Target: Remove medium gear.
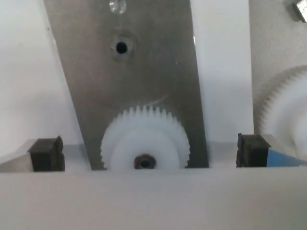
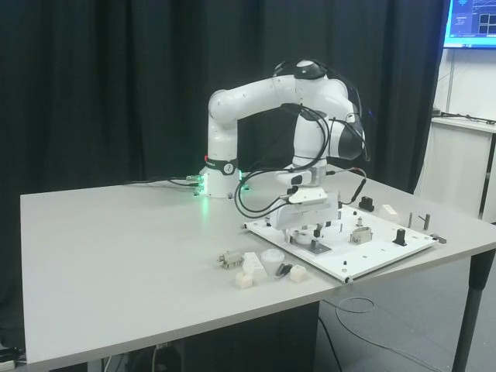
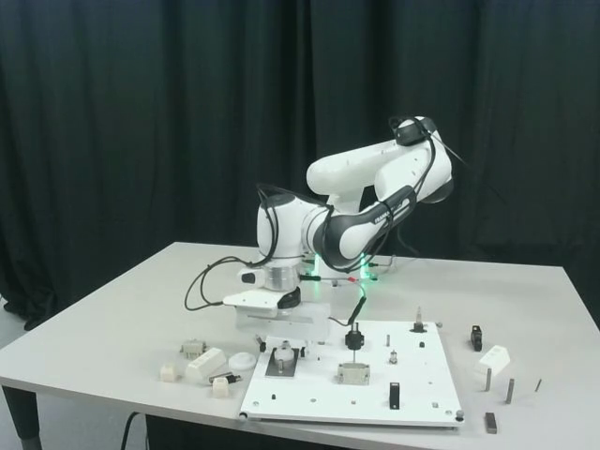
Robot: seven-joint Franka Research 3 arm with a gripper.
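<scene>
A white toothed medium gear (image 1: 144,141) sits on a peg on a grey metal plate (image 1: 144,72), which is fixed to the white board (image 2: 372,240). My gripper (image 1: 149,153) is open. Its black fingertips (image 1: 46,154) stand wide apart, one on each side of the gear, and touch nothing. In the room views the gripper (image 2: 310,226) (image 3: 281,336) hangs low over the gear (image 3: 282,354) at the board's (image 3: 375,384) corner. The hand hides the near part of the gear in the wrist view.
A larger white gear (image 1: 288,110) (image 3: 242,360) lies on the table beside the board. Small white and grey parts (image 2: 244,267) lie near it. Pegs, a black knob (image 3: 354,339) and black blocks (image 2: 400,236) stand on the board.
</scene>
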